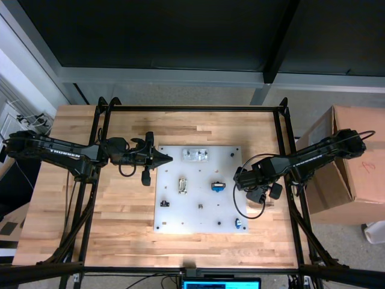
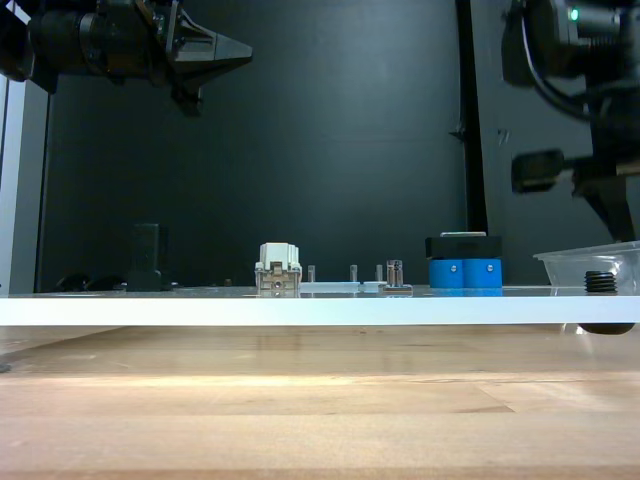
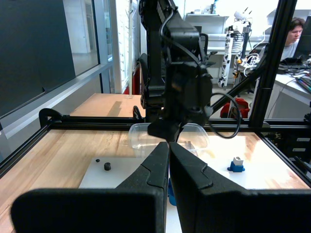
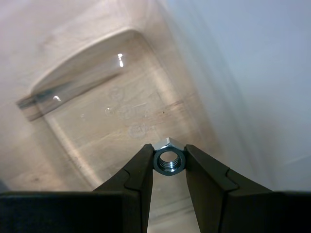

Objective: Pick the M12 nut and place it on its threads and fasten

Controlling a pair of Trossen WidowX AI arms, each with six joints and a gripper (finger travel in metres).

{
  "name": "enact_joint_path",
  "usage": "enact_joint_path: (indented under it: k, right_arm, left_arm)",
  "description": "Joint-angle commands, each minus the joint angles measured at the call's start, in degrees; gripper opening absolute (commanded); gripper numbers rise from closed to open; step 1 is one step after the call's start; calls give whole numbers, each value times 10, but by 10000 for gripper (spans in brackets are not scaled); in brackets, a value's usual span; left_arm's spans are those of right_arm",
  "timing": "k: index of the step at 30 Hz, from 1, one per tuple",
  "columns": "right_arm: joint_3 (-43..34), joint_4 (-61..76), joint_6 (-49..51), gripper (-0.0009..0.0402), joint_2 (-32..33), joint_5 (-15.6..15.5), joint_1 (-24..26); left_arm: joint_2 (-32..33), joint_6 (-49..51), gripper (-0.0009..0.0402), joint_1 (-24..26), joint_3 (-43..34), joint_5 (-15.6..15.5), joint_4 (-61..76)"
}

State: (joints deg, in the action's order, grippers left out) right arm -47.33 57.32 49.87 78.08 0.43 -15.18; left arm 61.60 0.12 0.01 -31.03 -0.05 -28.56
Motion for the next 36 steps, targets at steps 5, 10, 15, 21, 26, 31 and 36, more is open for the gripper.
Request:
enact_joint_path:
  k: [5,10,15,21,26,31,36]
  right_arm:
    - [-68,35,43,21,7,4,-35]
    - [-124,60,115,21,43,34,-61]
    - [-184,67,158,21,97,52,-82]
    - [-242,52,191,20,157,48,-106]
    - [-294,51,180,20,209,38,-110]
    - [-355,52,137,21,262,15,-111]
    - [-403,54,91,21,307,0,-115]
  left_arm:
    - [0,0,0,0,0,0,0]
    - [0,0,0,0,0,0,0]
    - [0,0,0,0,0,0,0]
    - [0,0,0,0,0,0,0]
    - [0,0,0,0,0,0,0]
    - [0,0,0,0,0,0,0]
    - [0,0,0,0,0,0,0]
